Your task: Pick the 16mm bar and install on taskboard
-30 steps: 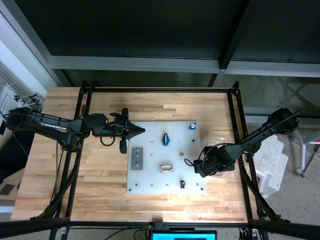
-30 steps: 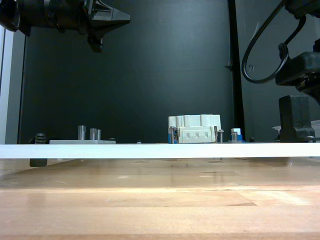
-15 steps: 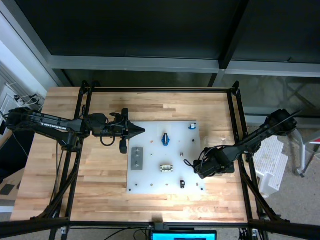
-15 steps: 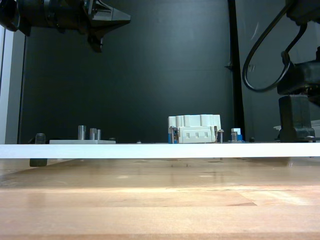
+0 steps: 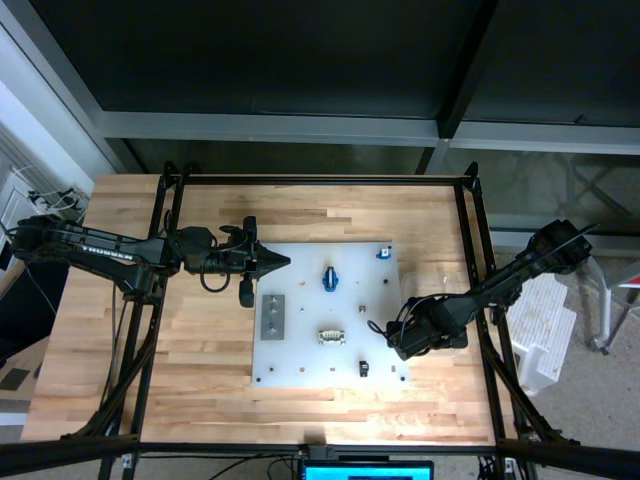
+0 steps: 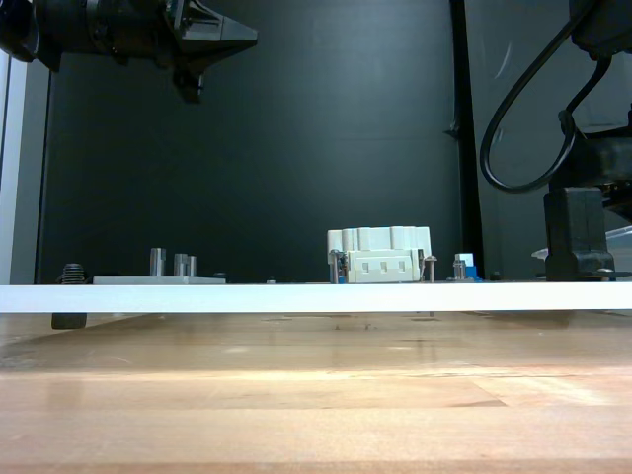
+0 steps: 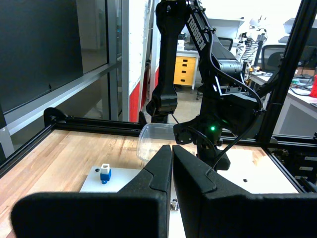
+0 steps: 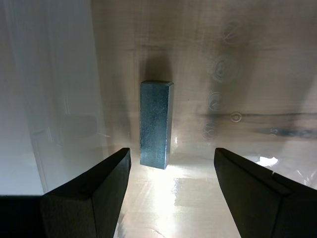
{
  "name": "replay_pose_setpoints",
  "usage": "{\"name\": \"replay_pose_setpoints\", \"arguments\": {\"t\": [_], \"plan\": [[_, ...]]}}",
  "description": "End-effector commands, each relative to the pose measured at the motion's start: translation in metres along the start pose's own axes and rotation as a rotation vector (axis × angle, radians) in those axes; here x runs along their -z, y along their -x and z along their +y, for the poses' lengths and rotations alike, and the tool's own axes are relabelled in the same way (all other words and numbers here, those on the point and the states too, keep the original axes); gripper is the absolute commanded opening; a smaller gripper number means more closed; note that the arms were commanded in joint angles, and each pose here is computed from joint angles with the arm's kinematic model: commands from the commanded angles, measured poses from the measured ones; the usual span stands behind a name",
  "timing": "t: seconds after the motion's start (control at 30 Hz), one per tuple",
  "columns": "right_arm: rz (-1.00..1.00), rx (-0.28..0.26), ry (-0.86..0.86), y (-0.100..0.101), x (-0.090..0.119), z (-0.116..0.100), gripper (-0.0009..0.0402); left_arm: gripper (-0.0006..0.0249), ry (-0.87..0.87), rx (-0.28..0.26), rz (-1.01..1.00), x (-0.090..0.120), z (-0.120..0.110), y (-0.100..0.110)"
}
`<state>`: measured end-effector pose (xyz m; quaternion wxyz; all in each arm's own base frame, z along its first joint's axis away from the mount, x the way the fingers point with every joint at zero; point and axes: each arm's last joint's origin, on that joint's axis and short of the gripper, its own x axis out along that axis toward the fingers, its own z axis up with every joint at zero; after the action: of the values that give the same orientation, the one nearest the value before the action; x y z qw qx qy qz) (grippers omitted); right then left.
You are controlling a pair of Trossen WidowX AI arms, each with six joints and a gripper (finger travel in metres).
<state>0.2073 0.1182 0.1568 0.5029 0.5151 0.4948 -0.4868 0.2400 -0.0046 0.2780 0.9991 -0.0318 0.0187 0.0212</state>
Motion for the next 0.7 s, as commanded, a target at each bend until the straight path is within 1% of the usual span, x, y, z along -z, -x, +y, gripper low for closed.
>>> {"name": "replay_pose_setpoints", "arguments": {"t": [0.03, 0.17, 0.37, 0.7], "plan": [[-0.01, 0.002, -0.001, -0.003, -0.001, -0.001, 0.0229, 0.0001, 0.0, 0.0, 0.0, 0.0, 0.0, 0.0], [-0.009, 0.001, 0.001, -0.005, -0.002, -0.003, 0.0219, 0.0001, 0.0, 0.0, 0.0, 0.0, 0.0, 0.0], [0.002, -0.018, 0.007, -0.012, -0.003, -0.005, 0.021, 0.0001, 0.0, 0.0, 0.0, 0.0, 0.0, 0.0], [-0.006, -0.004, 0.036, -0.016, -0.005, -0.008, 0.0206, 0.0001, 0.0, 0.0, 0.0, 0.0, 0.0, 0.0]]}}
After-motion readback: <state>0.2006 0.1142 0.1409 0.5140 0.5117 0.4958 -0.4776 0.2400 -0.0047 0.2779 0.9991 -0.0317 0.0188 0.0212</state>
